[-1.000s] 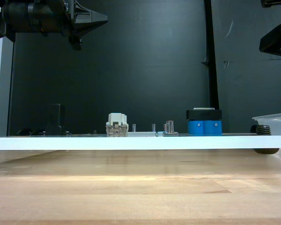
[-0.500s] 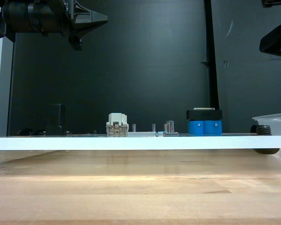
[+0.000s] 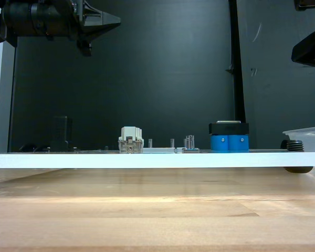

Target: Pick the RJ45 connector and install on taskboard

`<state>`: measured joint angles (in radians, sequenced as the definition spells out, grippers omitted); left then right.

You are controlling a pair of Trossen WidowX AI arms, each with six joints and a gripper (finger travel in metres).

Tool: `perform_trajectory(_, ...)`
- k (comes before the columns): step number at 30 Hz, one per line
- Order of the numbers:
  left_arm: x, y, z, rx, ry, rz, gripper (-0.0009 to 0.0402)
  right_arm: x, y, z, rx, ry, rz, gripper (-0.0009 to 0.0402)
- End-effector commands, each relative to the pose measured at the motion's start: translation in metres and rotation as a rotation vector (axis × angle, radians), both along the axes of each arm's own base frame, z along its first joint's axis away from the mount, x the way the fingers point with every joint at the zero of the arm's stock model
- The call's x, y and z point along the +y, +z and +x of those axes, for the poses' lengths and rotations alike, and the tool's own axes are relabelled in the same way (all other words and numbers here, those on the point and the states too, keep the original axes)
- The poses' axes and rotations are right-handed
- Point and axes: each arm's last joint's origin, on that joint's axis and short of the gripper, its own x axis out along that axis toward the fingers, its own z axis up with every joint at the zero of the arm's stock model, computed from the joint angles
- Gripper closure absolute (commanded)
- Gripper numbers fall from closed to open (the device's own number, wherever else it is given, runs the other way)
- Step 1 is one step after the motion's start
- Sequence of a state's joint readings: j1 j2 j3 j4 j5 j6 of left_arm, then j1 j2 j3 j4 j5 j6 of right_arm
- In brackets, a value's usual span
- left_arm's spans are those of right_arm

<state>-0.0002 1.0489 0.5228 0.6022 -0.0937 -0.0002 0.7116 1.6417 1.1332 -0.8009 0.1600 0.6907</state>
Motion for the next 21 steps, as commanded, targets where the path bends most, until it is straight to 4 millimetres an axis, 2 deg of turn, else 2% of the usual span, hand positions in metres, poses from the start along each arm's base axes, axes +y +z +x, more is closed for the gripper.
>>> perform_trajectory(1,0.000,0.000,0.000,0.000,0.000,0.000,0.0393,0.000,-0.002,-0.001,0.019,0.004,0.006,0.0393)
perform_trajectory(10,0.000,0.000,0.000,0.000,0.000,0.000,0.0393,0.001,0.000,-0.001,0.013,0.008,0.017,0.0387)
perform_trajectory(21,0.000,0.000,0.000,0.000,0.000,0.000,0.0393,0.003,0.010,0.001,-0.001,0.008,0.028,0.0285)
